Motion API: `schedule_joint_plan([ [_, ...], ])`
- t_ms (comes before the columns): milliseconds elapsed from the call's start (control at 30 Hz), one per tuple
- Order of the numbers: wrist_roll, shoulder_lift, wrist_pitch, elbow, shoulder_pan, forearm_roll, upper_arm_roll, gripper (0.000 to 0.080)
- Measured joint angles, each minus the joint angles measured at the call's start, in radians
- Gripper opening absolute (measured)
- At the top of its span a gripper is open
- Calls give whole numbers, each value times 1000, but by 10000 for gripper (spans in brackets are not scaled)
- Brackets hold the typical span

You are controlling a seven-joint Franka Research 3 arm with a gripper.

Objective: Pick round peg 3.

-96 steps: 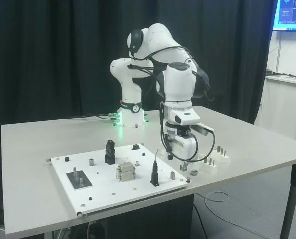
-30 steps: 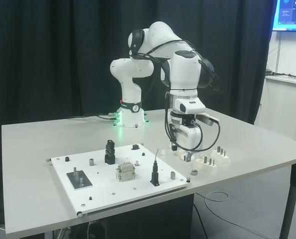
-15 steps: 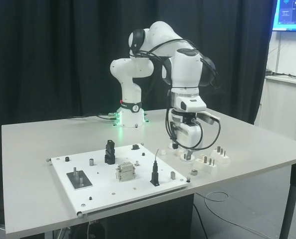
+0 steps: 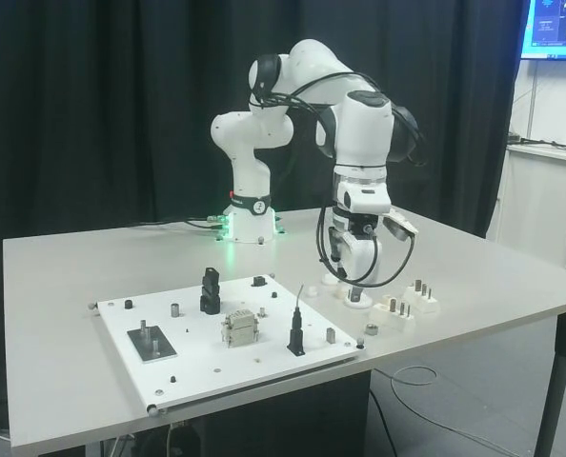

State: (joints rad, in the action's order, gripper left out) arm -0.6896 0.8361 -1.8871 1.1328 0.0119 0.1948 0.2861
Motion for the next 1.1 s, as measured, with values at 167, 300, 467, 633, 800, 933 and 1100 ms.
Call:
schedule_joint_plan([
  [167, 90, -8, 49, 1, -15, -6, 0, 800],
  [300, 181, -11, 82, 5, -30, -8, 1, 800],
  [467, 324, -19, 100, 26, -55, -17, 1, 800],
  [633, 453, -25, 109, 54, -84, -26, 1, 800],
  [800, 559, -34, 108, 88, -116, -34, 0, 800],
  [933, 613, -40, 104, 112, -140, -42, -1, 800],
  [1100, 672, -45, 94, 141, -167, -51, -3, 800],
])
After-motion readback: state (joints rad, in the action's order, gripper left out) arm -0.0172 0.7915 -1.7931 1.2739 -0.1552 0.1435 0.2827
